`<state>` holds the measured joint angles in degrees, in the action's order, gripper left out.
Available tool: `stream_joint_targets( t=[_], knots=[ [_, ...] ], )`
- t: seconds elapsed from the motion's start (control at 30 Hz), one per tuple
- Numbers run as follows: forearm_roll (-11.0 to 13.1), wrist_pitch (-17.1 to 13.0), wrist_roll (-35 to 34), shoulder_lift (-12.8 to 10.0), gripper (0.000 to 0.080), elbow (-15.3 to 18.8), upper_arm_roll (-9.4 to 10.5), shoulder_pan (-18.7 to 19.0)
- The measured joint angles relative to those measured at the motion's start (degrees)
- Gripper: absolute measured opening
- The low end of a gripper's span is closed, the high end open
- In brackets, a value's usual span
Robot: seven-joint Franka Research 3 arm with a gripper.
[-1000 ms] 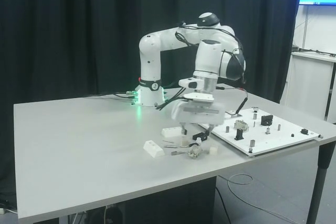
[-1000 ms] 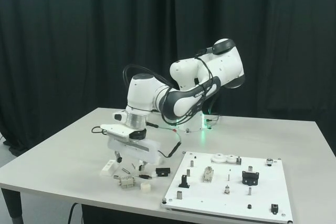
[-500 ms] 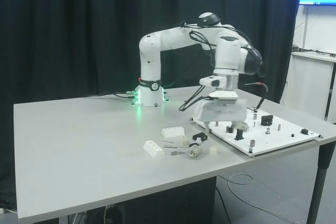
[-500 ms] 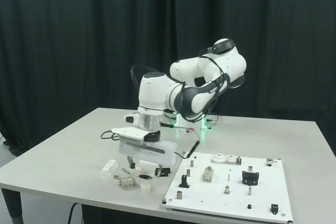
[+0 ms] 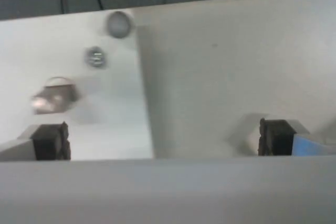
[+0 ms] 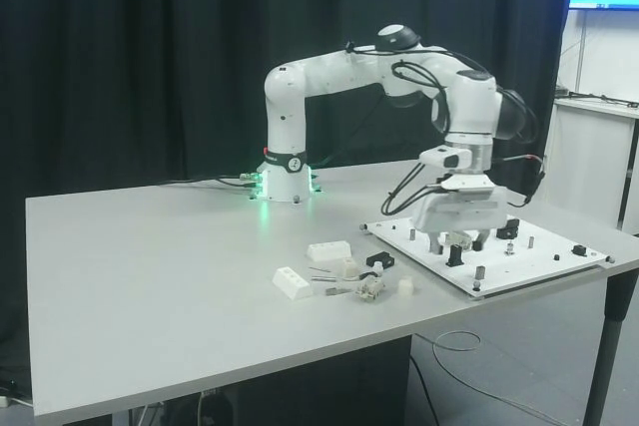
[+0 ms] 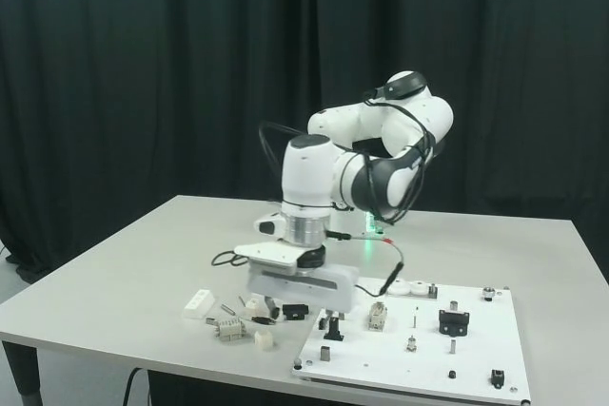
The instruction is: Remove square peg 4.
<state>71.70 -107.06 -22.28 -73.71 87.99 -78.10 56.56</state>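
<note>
**A:** Where is square peg 4?

**B:** No numbers are readable. My best guess is the short grey square peg (image 7: 325, 354) at the near corner of the white board (image 7: 476, 368), just beside the corner bolt (image 7: 297, 364). The board carries other small pegs, so I can't be sure.

**A:** How does it stand?

**B:** Upright in its socket. Its long axis is vertical and its free end points straight up, so I judge it has to be lifted straight up to come out.

**A:** And the gripper?

**B:** The gripper (image 7: 303, 311) hangs low over that same end of the board, pointing down. The peg lies apart from it, towards the table's (image 7: 143, 263) front edge. In the wrist view the black fingertips (image 5: 50, 141) are spread wide with nothing between them, so it is released and empty. The view between the fingertips straddles the board's edge, and the peg (image 5: 95, 57) sits off to one side rather than between them.

**A:** So what's needed?

**B:** Probably a short sideways shift to bring the peg between the fingertips, then a descent along its axis. The loose parts (image 7: 228, 328) on the table sit on the far side of the gripper, away from that path.
</note>
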Motion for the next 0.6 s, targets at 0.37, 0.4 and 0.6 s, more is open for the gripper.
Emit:
stream_joint_targets(
  t=[0.37, 0.4, 0.6],
  knots=[
    [-1.94, 1.8, -4.89, -0.01, 0.08, -4.65, 2.22, -0.61],
    [-2.09, 1.92, -5.14, -0.01, 0.08, -4.94, 2.45, -0.71],
    [-2.64, 2.42, -6.52, -0.02, 0.08, -6.35, 3.94, -1.23]
  ],
)
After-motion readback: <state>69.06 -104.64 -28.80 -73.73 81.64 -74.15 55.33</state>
